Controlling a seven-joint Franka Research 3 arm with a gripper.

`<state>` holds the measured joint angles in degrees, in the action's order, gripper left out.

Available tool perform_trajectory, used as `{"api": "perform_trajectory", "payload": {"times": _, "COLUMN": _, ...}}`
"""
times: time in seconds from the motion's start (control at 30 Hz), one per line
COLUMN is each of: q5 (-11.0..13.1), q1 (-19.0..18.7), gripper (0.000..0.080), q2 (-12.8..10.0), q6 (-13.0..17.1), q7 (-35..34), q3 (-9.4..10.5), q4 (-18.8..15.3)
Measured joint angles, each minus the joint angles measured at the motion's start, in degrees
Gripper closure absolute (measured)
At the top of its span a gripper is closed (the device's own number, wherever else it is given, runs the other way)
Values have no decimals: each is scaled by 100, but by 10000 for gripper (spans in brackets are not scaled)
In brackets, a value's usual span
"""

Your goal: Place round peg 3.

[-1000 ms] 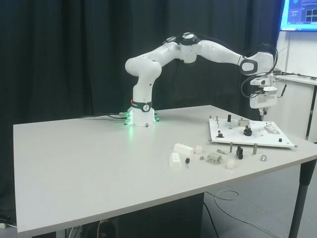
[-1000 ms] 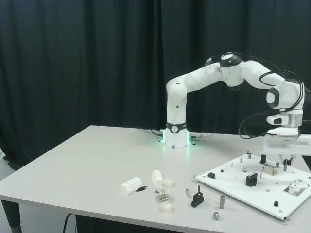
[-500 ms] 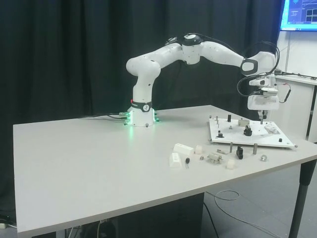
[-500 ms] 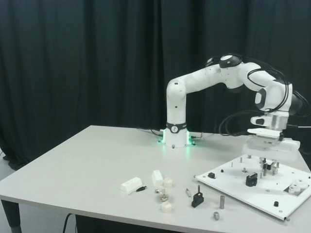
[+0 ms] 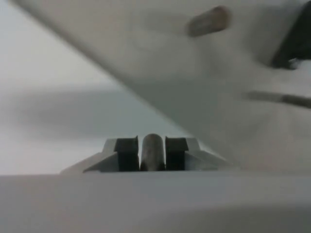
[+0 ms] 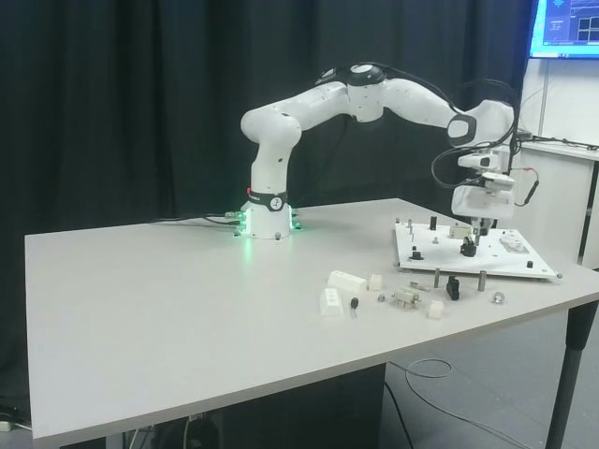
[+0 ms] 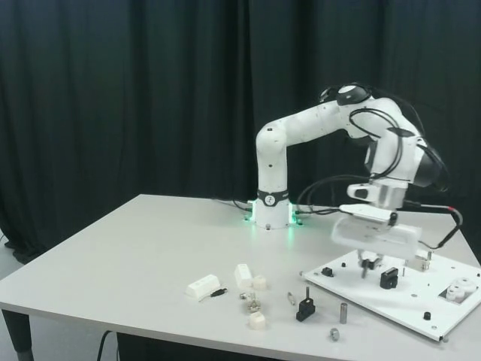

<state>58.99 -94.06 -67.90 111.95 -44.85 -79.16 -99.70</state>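
Arm (image 6: 374, 98) reaches out from its base w/ green light (image 6: 265, 220), elbow high, wrist bent down over the white board (image 7: 398, 293) at the table's (image 6: 187, 290) right end. Gripper (image 5: 152, 155) hangs low above the board, fingers (image 5: 127, 154) clamped on a grey round peg (image 5: 152, 151), held upright betw. them. Board carries black blocks (image 7: 388, 280), small pegs and a white fitting (image 7: 458, 289). Loose white blocks (image 6: 344, 280), black clamp (image 7: 305, 307) and a grey peg (image 7: 343, 313) lie on the table near the board's edge.

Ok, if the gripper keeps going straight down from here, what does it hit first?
Probably the white board: the gripper, shut on the peg, hangs above its near part. Exact spot unclear.
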Motion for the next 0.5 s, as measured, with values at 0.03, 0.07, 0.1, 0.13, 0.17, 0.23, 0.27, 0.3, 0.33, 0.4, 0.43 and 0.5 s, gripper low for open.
{"api": "perform_trajectory", "payload": {"times": 0.03, "q5": 1, "q1": 49, "gripper": 688, "q2": 0, "q6": 2, "q7": 73, "q3": -1, "q4": -22}}
{"api": "perform_trajectory", "payload": {"times": 0.07, "q5": 1, "q1": 98, "gripper": 688, "q2": 0, "q6": 5, "q7": 151, "q3": -2, "q4": -43}}
{"api": "perform_trajectory", "payload": {"times": 0.1, "q5": 5, "q1": 144, "gripper": 688, "q2": 0, "q6": 9, "q7": 215, "q3": -2, "q4": -61}}
{"api": "perform_trajectory", "payload": {"times": 0.13, "q5": 11, "q1": 203, "gripper": 688, "q2": 0, "q6": 12, "q7": 285, "q3": -1, "q4": -75}}
{"api": "perform_trajectory", "payload": {"times": 0.17, "q5": 18, "q1": 256, "gripper": 688, "q2": 0, "q6": 13, "q7": 347, "q3": -1, "q4": -83}}
{"api": "perform_trajectory", "payload": {"times": 0.23, "q5": 45, "q1": 373, "gripper": 688, "q2": 0, "q6": 13, "q7": 477, "q3": 2, "q4": -91}}
{"api": "perform_trajectory", "payload": {"times": 0.27, "q5": 69, "q1": 433, "gripper": 688, "q2": 0, "q6": 13, "q7": 546, "q3": 7, "q4": -92}}
{"api": "perform_trajectory", "payload": {"times": 0.3, "q5": 102, "q1": 490, "gripper": 688, "q2": 0, "q6": 13, "q7": 619, "q3": 13, "q4": -92}}
{"api": "perform_trajectory", "payload": {"times": 0.33, "q5": 144, "q1": 546, "gripper": 688, "q2": 0, "q6": 13, "q7": 698, "q3": 22, "q4": -92}}
{"api": "perform_trajectory", "payload": {"times": 0.4, "q5": 232, "q1": 659, "gripper": 688, "q2": 0, "q6": 13, "q7": 860, "q3": 47, "q4": -93}}
{"api": "perform_trajectory", "payload": {"times": 0.43, "q5": 275, "q1": 707, "gripper": 688, "q2": 0, "q6": 12, "q7": 936, "q3": 62, "q4": -93}}
{"api": "perform_trajectory", "payload": {"times": 0.5, "q5": 373, "q1": 809, "gripper": 688, "q2": 0, "q6": 7, "q7": 1109, "q3": 100, "q4": -93}}
